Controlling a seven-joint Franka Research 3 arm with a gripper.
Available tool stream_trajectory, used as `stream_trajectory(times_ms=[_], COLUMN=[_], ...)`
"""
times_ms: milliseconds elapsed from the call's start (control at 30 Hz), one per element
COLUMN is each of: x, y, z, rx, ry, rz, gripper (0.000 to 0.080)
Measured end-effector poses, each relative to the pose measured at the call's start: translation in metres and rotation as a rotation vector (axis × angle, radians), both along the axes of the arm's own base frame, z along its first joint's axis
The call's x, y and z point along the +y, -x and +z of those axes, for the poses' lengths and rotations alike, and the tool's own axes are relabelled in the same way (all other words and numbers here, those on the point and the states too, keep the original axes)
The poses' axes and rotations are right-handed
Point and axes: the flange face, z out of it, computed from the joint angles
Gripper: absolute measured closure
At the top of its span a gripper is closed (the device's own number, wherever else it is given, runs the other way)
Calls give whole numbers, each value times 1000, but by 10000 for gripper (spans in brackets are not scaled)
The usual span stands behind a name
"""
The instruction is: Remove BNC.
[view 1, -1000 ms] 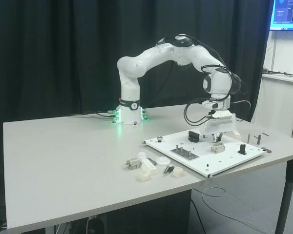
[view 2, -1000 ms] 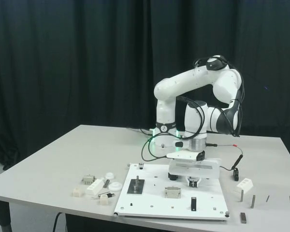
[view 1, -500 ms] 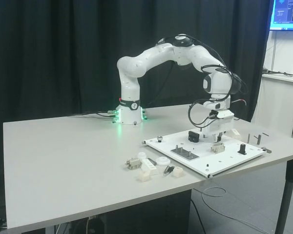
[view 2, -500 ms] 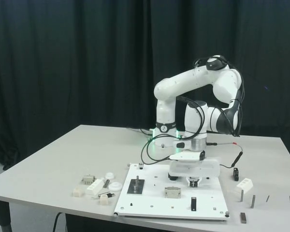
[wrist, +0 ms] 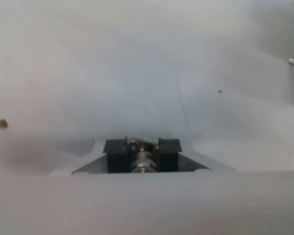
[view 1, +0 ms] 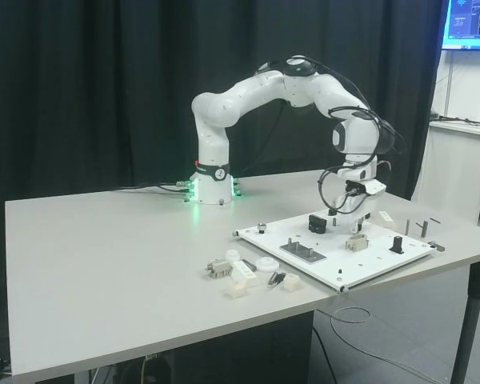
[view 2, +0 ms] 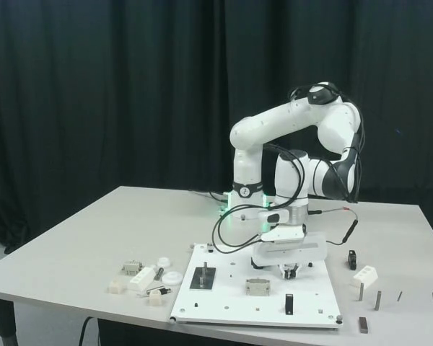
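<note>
Worktop [view 1: 104, 248]: a grey surface on which the arm is bolted and a white assembly board [view 2: 224, 303] is laid near the front edge.
Arm [view 1: 256, 88]: a white Franka, bent over the board, with green lights shown at its base. Against the views of a second ago, the wrist is seen to have been turned about its vertical axis, while its place over the board is hardly altered.
Assembly board: several fixtures are carried on it, among them a grey plate with an upright pin [view 2: 203, 276], a black block [view 1: 318, 222] and a small connector housing [view 2: 257, 287].
Loose parts: a cluster of white and grey pieces [view 1: 248, 272] is left on the worktop just beside the board.
Hand [wrist: 142, 155]: the black fingers [wrist: 116, 155] are closed on either side of a metal connector body, with almost no gap left between pads and metal.
BNC [wrist: 142, 160]: held between the fingers, low over the middle of the board; whether it is seated in its socket or already free cannot be told.
Change: the turn of the wrist is judged to be the bayonet twist by which such a connector is unlocked.
Meaning for the task: if the lock has been released, a straight lift off the board is judged to be what remains.
</note>
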Motion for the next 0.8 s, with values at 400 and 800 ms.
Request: stream_trajectory(times_ms=[400,800], x=[-5,-12], y=[0,-2], z=[5,28], rx=[2,2], ry=[-24,-51], rz=[176,229], gripper=[672,672])
